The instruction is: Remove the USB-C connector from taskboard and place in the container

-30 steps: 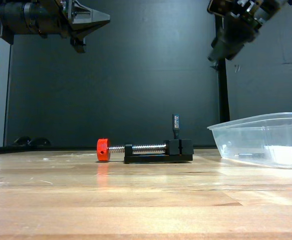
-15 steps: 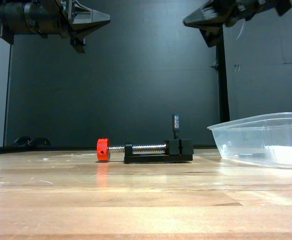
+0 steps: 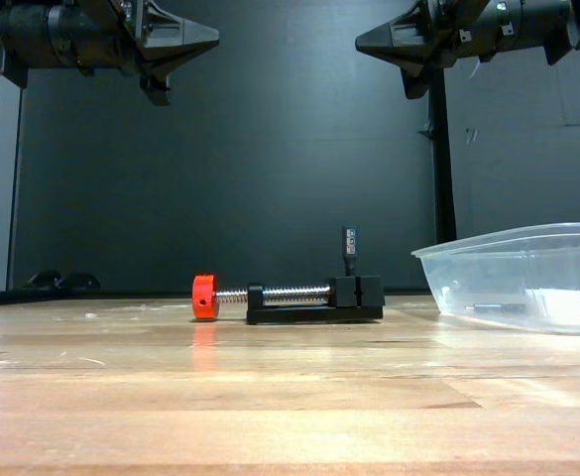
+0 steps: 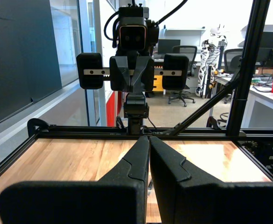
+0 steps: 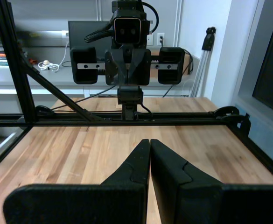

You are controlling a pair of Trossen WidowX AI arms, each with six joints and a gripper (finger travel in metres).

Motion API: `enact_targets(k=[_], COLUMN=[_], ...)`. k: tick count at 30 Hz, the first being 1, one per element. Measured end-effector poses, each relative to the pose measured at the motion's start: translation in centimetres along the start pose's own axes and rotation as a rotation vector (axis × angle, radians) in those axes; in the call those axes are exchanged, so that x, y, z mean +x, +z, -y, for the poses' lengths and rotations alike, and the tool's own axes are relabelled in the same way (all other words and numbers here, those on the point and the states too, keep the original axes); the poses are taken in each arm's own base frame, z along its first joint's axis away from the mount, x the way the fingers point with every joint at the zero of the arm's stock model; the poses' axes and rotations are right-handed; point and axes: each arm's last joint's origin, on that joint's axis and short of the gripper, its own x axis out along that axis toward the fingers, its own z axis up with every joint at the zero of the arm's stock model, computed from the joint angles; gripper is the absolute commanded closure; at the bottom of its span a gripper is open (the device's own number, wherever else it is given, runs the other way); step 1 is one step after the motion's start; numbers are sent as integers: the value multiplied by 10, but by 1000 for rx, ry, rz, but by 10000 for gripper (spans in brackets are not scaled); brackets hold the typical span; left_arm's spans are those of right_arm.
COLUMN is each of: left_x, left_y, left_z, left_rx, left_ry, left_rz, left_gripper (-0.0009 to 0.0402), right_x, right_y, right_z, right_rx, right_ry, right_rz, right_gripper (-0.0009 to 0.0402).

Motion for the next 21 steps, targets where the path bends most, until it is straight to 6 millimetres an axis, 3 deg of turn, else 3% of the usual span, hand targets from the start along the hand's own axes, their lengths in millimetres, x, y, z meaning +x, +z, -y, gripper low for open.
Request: enact_targets(k=[21], left_x=[0], left_y=[0], left_z=[0], left_rx=[0], left_ry=[0], left_rz=[0], left_gripper=[393], right_x=[-3], right_y=[-6], right_z=[-1], right_rx=[-1], right_ry=[25], right_rz=[76], right_gripper=[393])
